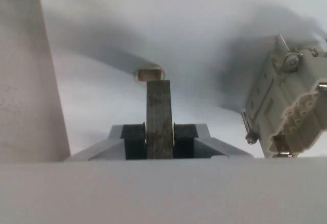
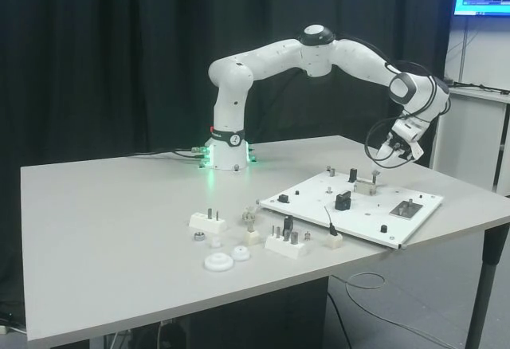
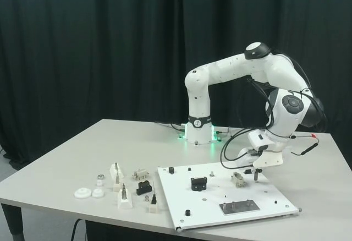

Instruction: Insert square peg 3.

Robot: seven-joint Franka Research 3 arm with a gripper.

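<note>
Square peg (image 1: 159, 119) upright between the clamped fingers (image 1: 134, 141), tip just short of white slot (image 1: 149, 73)

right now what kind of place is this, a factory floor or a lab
Most likely a robotics lab or test cell: a white arm bolted to a grey table, a white assembly board with small fixtures, black curtains all around.

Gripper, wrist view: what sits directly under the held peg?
The gripper holds the square peg above a small slot-shaped socket on the white board. The peg's tip covers the socket's near edge; its depth cannot be seen.
</note>
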